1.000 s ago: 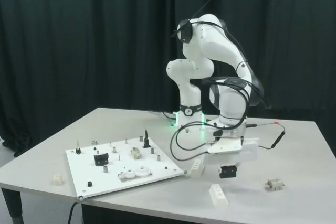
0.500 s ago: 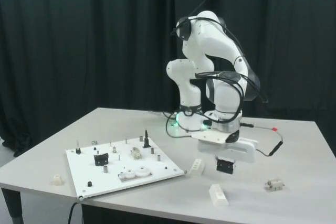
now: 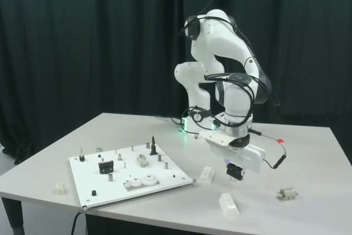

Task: Place D-SUB.

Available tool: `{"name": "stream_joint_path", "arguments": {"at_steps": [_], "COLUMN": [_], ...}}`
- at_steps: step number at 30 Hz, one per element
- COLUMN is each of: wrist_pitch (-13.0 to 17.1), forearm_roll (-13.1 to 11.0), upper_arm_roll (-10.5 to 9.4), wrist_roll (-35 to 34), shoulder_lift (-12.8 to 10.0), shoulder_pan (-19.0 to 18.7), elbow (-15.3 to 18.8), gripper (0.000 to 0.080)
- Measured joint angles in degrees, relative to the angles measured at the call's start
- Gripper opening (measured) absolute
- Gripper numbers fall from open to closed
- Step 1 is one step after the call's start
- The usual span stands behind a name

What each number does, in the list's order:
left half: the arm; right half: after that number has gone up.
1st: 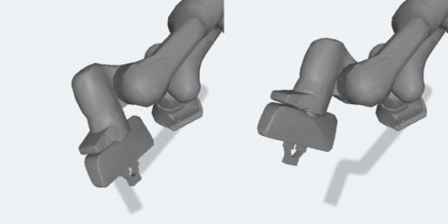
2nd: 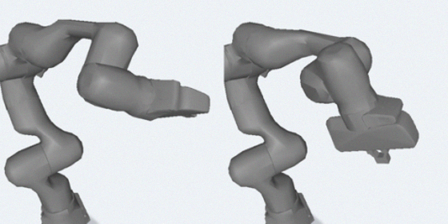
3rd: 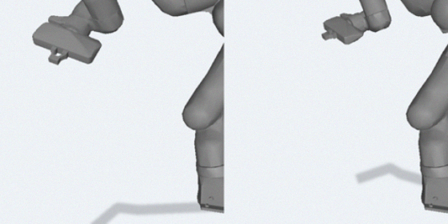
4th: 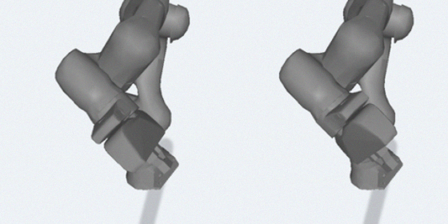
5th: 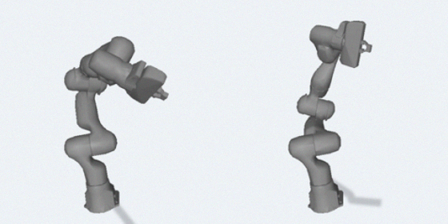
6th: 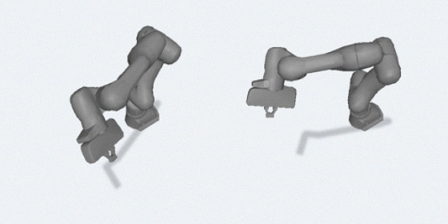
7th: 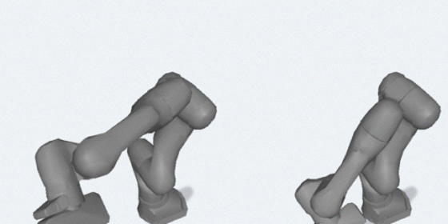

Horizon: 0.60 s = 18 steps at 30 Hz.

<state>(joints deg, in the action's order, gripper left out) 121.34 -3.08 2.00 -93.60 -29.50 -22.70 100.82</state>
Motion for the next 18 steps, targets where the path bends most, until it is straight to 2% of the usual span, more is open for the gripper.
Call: {"name": "stream_joint_path", "arguments": {"at_steps": [5, 11, 18], "wrist_pitch": [2.77, 9.8, 17.2], "forearm_roll": [0.0, 0.0, 0.0], "upper_arm_roll": [0.0, 0.0, -0.01], "wrist_roll": [-4.59, -13.43, -17.04], "shoulder_lift": [0.72, 1.59, 3.04], "shoulder_pan": [-0.1, -0.53, -1.24], "elbow": [2.89, 7.7, 13.29], "gripper": [0.0385, 0.0385, 0.0385]}}
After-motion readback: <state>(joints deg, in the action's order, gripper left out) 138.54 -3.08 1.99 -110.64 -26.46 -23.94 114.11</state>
